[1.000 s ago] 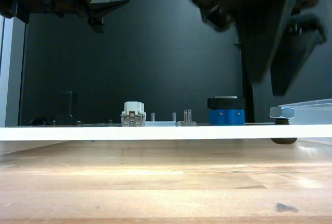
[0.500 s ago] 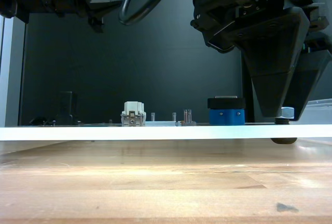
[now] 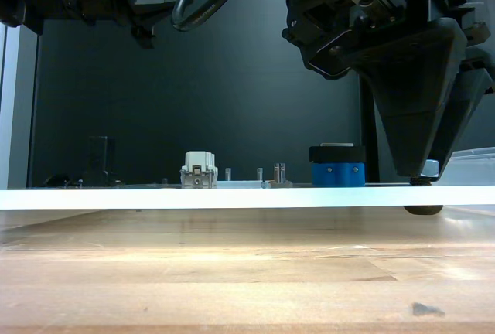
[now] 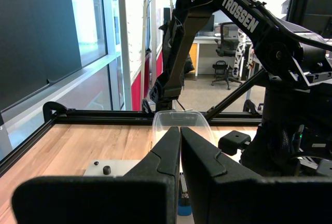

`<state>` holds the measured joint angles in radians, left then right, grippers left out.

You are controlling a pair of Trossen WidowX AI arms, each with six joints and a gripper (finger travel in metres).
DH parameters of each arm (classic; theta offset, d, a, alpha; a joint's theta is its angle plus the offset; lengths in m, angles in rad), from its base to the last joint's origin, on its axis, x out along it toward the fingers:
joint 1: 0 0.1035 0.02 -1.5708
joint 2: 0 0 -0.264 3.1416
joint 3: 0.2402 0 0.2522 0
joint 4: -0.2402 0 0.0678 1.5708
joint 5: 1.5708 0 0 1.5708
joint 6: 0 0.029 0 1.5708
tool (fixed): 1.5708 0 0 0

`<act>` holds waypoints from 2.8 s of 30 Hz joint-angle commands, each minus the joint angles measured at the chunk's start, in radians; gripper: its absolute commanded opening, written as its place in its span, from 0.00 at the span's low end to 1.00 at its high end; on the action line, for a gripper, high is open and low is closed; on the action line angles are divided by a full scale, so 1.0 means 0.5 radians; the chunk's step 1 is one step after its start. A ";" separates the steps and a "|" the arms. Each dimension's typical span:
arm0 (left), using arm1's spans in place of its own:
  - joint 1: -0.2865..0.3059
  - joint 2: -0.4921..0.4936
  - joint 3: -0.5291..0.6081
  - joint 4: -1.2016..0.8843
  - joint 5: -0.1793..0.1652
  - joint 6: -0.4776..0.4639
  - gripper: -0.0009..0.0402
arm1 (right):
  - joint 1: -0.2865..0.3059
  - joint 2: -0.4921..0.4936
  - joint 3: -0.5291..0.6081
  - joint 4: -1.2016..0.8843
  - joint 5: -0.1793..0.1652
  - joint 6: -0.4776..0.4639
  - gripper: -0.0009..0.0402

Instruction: Unfasten the M12 fastener and place in the container

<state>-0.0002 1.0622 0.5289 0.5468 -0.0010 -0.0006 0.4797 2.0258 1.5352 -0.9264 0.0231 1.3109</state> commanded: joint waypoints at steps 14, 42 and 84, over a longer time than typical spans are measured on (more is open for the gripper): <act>0.000 0.000 0.001 0.001 0.001 0.001 0.02 | 0.006 -0.022 0.001 -0.008 -0.003 -0.745 0.06; 0.000 0.000 0.001 0.001 0.001 0.001 0.02 | -0.009 -0.348 0.016 -0.097 -0.048 -1.741 0.06; 0.001 0.000 0.001 0.001 0.001 0.001 0.02 | -0.166 -1.863 -1.489 -0.353 -0.029 -1.378 0.06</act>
<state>-0.0002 1.0622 0.5289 0.5468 -0.0010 -0.0006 0.3962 1.1019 0.8001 -1.1046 0.0074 0.6205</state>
